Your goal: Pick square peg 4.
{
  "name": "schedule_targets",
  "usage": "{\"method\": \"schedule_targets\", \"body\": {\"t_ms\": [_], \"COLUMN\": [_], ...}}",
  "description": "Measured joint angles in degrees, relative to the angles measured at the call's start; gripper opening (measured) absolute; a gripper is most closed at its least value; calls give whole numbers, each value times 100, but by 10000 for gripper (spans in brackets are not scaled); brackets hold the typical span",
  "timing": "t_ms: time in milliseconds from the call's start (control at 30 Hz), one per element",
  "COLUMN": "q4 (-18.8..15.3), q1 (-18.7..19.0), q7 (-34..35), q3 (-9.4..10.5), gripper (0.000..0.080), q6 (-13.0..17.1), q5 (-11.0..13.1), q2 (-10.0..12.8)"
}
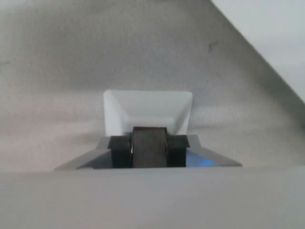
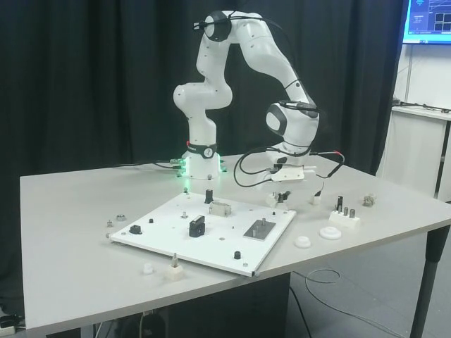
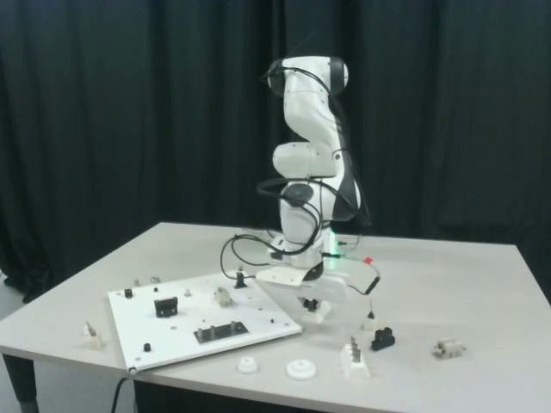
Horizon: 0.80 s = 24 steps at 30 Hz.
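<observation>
The arm [image 2: 232, 77] bends down over the grey desk [image 2: 63, 211], and its tool [image 2: 280, 196] sits low, just off the far right corner of the white board [image 2: 211, 236]. In the wrist view the tool [image 1: 149, 145] has its two black fingers [image 1: 119, 148] pressed against the sides of a dark square peg [image 1: 149, 147], so it is clamped on the peg. Right behind the peg stands a white holder [image 1: 147, 110], and the peg seems to sit in or against it; whether it has left the holder cannot be told. In the second room view the tool [image 3: 310, 305] is down at the same small white holder [image 3: 315, 310], just beside the board [image 3: 185, 323].

Cables [image 2: 246, 172] loop from the wrist toward the arm's base [image 2: 199, 165], where a green light shows.

On the board sit a black block [image 2: 196, 227], a grey plate [image 2: 259, 229] and a small metal part [image 2: 220, 208]. Beside the board's near edge, on the desk, are a white post stand [image 2: 173, 271] and a small white cap [image 2: 147, 268]. To the right of the board lie two white rings [image 2: 303, 242] [image 2: 329, 232], a white rack with pins [image 2: 344, 217] and a small metal piece [image 2: 368, 200]. A black curtain [image 2: 84, 70] hangs behind the desk.
</observation>
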Motion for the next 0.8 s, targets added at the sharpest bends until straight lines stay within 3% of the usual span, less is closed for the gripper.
{"method": "schedule_targets", "body": {"t_ms": [367, 800], "q4": [47, 168], "q1": [0, 4], "q7": [0, 0], "q3": [-30, -103], "gripper": [153, 152], "q6": [-66, -694], "q5": [34, 34], "q2": [-42, -438]}}
